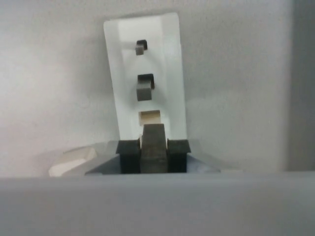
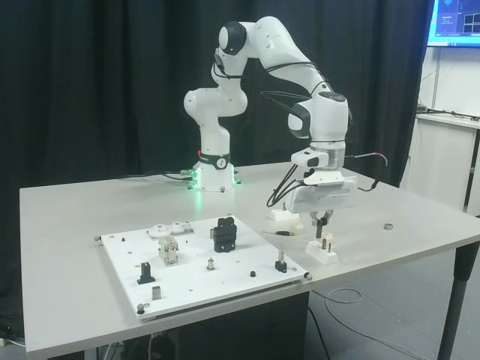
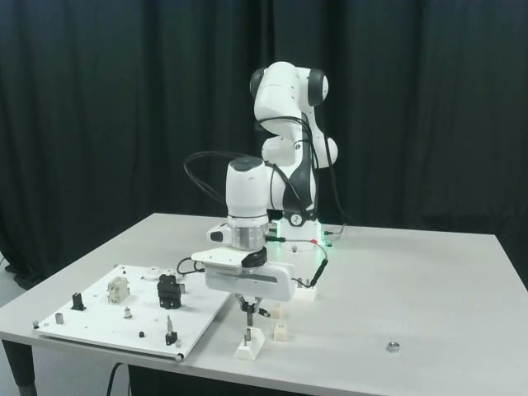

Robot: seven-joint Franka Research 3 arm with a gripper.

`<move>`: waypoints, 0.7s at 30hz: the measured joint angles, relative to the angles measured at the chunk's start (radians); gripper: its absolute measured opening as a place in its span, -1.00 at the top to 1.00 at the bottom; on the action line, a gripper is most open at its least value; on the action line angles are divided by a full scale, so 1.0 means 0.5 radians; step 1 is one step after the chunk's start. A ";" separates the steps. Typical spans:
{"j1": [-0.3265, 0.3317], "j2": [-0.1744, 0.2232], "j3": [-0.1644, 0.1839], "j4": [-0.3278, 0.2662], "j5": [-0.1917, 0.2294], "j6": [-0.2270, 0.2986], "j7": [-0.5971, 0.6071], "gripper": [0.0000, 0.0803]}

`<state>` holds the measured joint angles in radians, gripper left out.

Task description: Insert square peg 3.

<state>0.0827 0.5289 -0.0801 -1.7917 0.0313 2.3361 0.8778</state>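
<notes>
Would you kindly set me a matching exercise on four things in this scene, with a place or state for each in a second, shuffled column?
Things:
1. square peg
2. largest square hole
3. small ring
4. black fixture

Places or states:
A. empty, in the white block
B. held in the gripper
C. standing on the white board
D. lying alone on the grey table, away from the board

Pairs: 1-B, 2-A, 3-D, 4-C
</notes>
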 joint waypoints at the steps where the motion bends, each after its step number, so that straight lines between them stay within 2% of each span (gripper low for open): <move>1: 0.000 -0.002 0.000 0.001 0.000 -0.005 -0.001 0.73; 21: 0.000 -0.004 -0.003 0.016 0.000 -0.031 -0.004 0.73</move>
<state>0.0827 0.5268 -0.0817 -1.7836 0.0312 2.3207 0.8758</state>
